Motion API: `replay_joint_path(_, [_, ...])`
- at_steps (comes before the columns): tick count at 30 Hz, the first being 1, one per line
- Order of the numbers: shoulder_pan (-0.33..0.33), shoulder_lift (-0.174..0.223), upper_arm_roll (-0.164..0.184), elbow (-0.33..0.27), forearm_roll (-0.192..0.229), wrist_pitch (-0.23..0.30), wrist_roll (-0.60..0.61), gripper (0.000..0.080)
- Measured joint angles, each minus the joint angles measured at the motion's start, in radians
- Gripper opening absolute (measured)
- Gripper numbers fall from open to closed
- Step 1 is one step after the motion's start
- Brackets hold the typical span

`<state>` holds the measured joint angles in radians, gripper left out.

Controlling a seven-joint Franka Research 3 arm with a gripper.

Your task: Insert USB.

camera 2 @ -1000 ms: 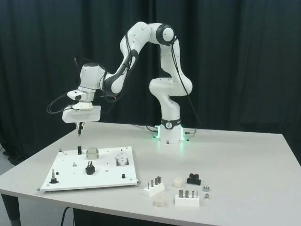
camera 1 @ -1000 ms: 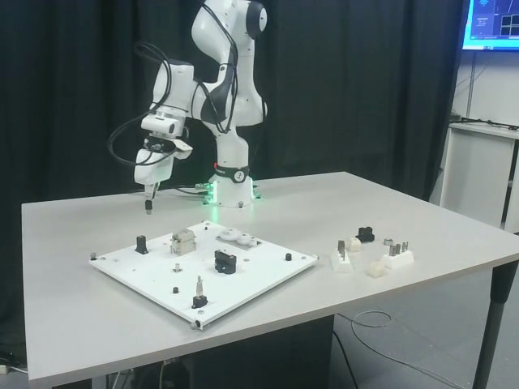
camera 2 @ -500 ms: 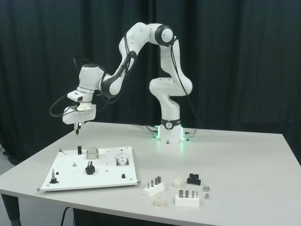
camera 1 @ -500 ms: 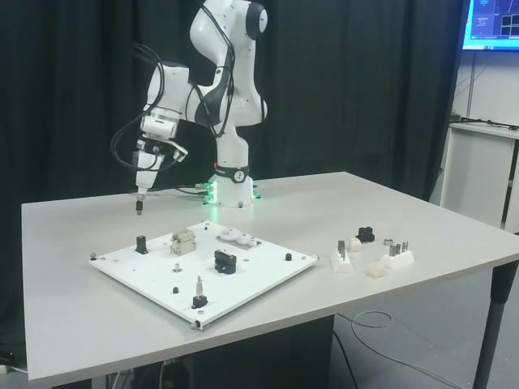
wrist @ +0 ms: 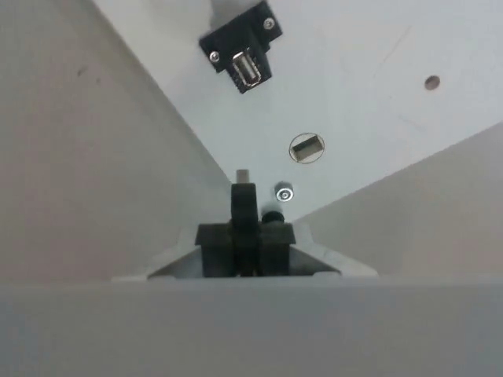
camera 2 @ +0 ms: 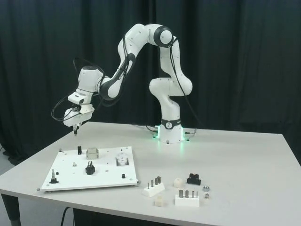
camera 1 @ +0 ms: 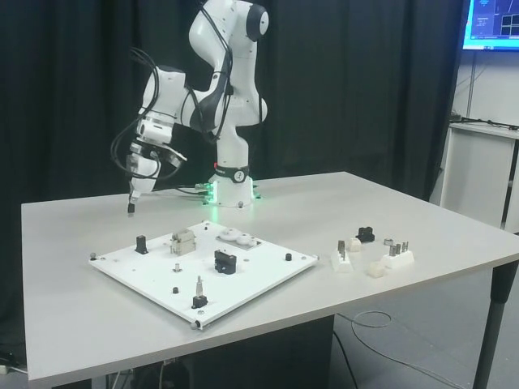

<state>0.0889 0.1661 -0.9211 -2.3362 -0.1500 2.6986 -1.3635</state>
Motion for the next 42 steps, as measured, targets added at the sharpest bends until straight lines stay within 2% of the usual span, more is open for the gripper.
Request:
replay_joint_path(7, [-0.004,0.0,0.0,-0.013,0.001,0.029,-0.099,0.0064])
replay_joint_path(19, [-0.004,0.0,0.002,-0.024,0.014,0.039,-0.227,0.0064])
replay_joint_path(31, [-0.004,0.0,0.002,-0.032,0.084,0.039,-0.366,0.0064])
replay_joint_path(42, [-0.004,0.0,0.008,-0.038,0.144,0.039,-0.431,0.0064])
